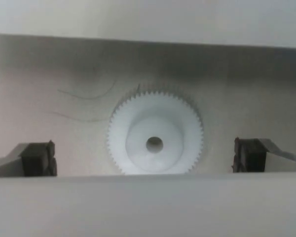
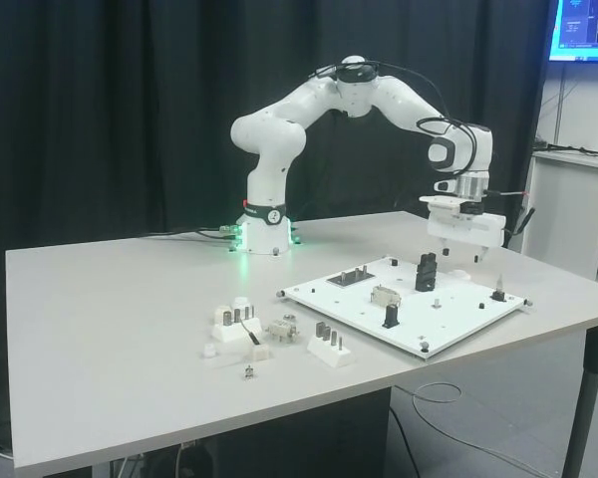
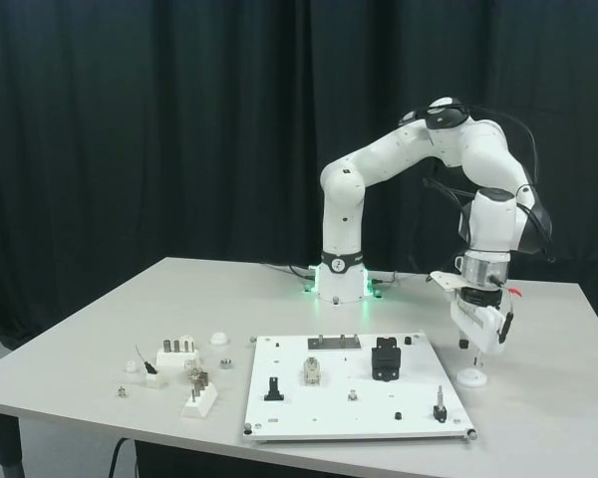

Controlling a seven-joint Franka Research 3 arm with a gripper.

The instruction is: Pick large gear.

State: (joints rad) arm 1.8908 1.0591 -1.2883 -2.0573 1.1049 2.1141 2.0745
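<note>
The large white gear (image 1: 155,134) lies flat on the grey table, its toothed rim and centre hole plain in the wrist view. It sits between the two black fingertips (image 1: 38,159), which stand wide apart on either side. My gripper (image 1: 144,158) is open and holds nothing. In the second room view the gear (image 3: 470,377) rests on the table just right of the white board, and the gripper (image 3: 481,342) hovers a little above it. In the first room view the gripper (image 2: 462,245) hangs over the gear (image 2: 459,274) behind the board's far edge.
A white assembly board (image 3: 354,400) with black and metal fittings lies beside the gear. A black block (image 3: 385,358) stands on it near the gripper. Small white holders and loose parts (image 3: 179,370) sit on the table's far side from the gear. The arm's base (image 3: 341,282) stands behind the board.
</note>
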